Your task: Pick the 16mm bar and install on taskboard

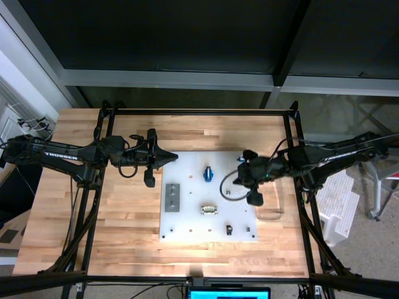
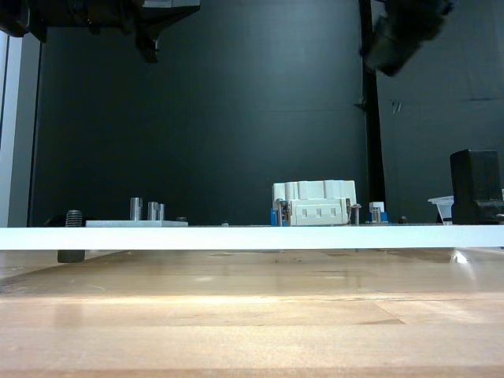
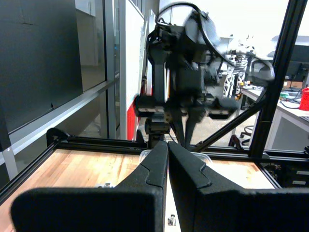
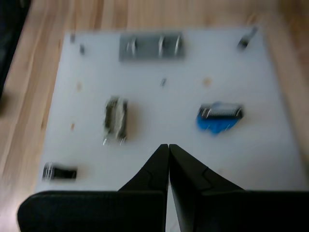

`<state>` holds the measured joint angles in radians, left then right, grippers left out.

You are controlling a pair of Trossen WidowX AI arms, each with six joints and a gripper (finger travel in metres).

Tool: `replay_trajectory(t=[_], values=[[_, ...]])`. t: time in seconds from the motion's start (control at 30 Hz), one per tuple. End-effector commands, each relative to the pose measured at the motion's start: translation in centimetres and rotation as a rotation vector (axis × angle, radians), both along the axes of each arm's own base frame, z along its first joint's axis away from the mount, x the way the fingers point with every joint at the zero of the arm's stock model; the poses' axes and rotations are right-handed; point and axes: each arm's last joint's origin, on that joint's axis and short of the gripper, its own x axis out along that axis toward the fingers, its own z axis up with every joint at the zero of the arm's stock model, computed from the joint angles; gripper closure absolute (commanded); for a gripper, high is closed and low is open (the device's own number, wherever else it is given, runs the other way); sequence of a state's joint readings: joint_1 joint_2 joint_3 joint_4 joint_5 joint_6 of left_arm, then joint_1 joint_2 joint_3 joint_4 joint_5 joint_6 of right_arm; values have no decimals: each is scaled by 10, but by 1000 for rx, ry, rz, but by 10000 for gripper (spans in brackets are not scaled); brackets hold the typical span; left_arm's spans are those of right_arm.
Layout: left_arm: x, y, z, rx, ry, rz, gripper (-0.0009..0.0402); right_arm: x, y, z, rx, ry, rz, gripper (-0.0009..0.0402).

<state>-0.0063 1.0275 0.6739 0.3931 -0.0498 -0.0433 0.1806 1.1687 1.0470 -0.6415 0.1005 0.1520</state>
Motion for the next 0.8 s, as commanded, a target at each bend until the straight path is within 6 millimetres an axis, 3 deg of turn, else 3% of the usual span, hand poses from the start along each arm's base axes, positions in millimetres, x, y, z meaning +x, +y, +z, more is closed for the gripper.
replay_trajectory(t=[0.03,0.4,0.8], values=[[0,0,0,0,-1,0,393,3,-11,12,6,-120,22,394],[0,0,0,0,-1,0,393,5,-35,40,-41,-418,33,394],[0,0,0,0,0,0,393,6,-45,15,-45,-663,-28,394]])
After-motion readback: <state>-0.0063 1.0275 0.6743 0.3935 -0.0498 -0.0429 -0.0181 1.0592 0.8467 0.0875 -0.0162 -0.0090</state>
